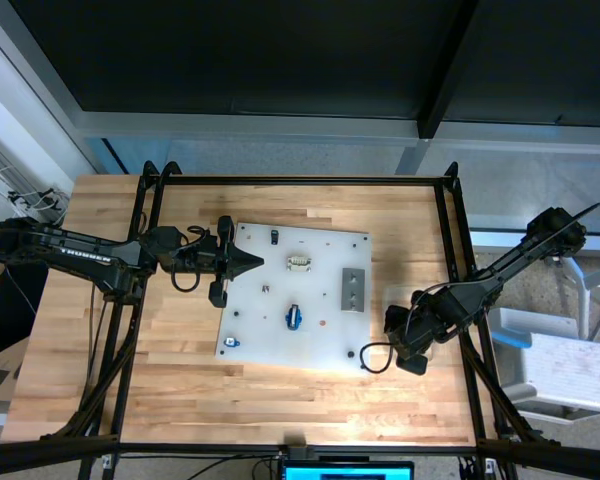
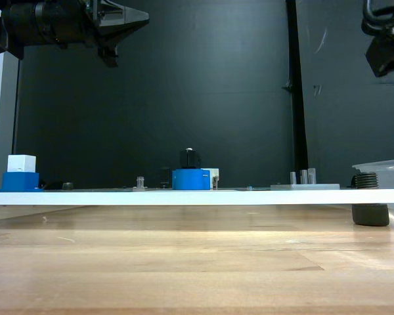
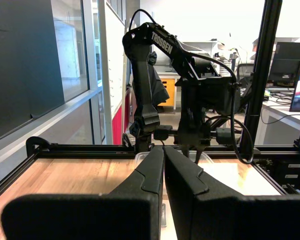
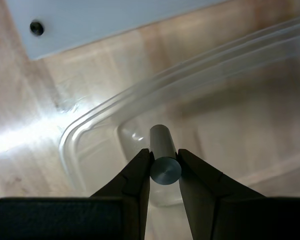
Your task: Pick the 16mm cylinder and place it in the container
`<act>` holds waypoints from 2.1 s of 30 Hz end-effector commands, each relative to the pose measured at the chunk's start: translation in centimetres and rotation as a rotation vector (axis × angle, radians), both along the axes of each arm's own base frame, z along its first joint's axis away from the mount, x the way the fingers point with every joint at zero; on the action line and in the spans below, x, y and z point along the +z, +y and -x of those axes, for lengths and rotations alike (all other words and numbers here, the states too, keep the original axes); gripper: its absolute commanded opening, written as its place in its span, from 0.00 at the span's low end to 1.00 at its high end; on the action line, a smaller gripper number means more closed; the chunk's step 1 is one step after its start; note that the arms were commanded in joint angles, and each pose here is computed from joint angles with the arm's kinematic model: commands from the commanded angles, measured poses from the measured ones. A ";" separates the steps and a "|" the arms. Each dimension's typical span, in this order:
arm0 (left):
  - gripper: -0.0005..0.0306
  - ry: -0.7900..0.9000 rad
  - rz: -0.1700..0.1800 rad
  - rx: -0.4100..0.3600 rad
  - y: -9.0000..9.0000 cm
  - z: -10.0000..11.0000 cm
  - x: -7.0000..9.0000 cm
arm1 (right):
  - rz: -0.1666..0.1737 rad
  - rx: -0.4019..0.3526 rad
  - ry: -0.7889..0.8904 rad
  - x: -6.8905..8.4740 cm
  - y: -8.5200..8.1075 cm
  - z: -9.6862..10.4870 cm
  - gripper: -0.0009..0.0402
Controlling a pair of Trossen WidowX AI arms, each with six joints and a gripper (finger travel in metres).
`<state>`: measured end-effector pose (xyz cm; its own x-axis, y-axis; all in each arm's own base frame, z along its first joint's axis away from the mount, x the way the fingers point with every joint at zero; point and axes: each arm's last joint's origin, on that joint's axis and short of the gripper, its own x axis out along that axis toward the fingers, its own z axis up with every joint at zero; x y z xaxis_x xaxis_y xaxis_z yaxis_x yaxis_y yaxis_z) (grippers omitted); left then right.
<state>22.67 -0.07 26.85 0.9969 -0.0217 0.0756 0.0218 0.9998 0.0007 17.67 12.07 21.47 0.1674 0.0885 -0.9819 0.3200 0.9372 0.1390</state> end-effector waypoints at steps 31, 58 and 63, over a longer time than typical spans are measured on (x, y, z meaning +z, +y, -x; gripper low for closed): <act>0.02 0.000 0.000 0.000 0.0 0.0 0.0 | -0.117 -0.097 -0.017 -2.9 -0.9 1.7 0.26; 0.02 0.000 0.000 0.000 0.0 0.0 0.0 | -0.095 -0.113 -0.019 -1.1 -1.0 1.8 0.41; 0.02 0.000 0.000 0.000 0.0 0.0 0.0 | -0.072 -0.114 0.011 1.0 -1.1 1.9 0.41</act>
